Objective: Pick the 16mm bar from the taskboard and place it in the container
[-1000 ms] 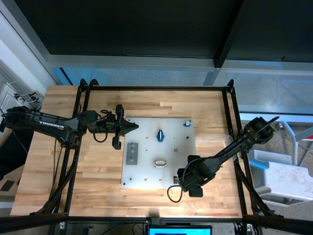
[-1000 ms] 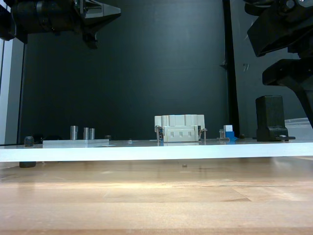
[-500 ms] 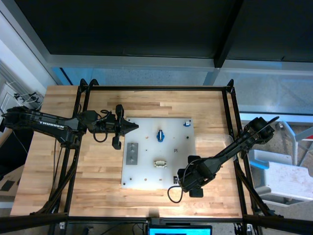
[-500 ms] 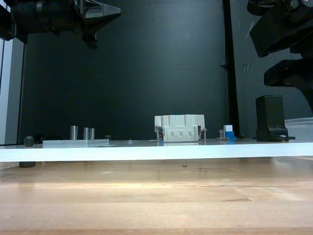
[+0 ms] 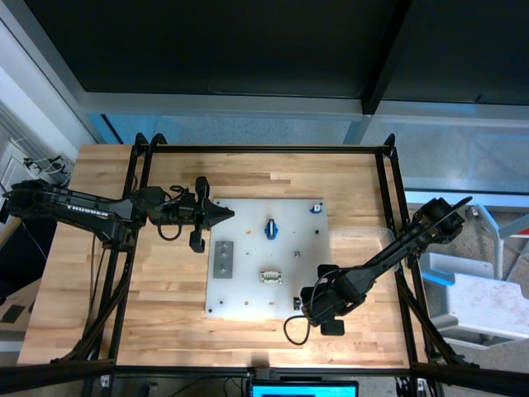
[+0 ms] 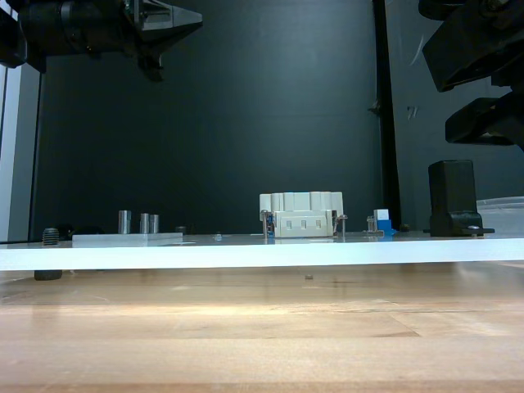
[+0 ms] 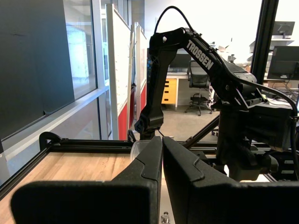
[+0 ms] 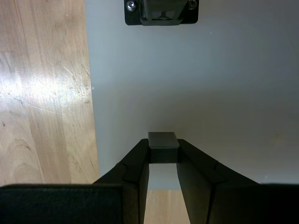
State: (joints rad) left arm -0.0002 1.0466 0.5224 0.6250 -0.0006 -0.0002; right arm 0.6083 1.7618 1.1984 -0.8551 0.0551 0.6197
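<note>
Item: right gripper point(image 8: 163, 154), mine. It pinches the bar point(image 8: 163, 145) at the fingertips, above the taskboard's point(image 5: 248, 285) near right corner, near the black block point(image 8: 161, 11).
Left gripper point(image 7: 162, 151): pressed together, parked over the board's far left edge.
Container point(image 5: 359, 238): beside the board's right edge.
Handling: firm pinch, carry level and clear of the block, release low inside the walls so the bar cannot bounce out.
</note>
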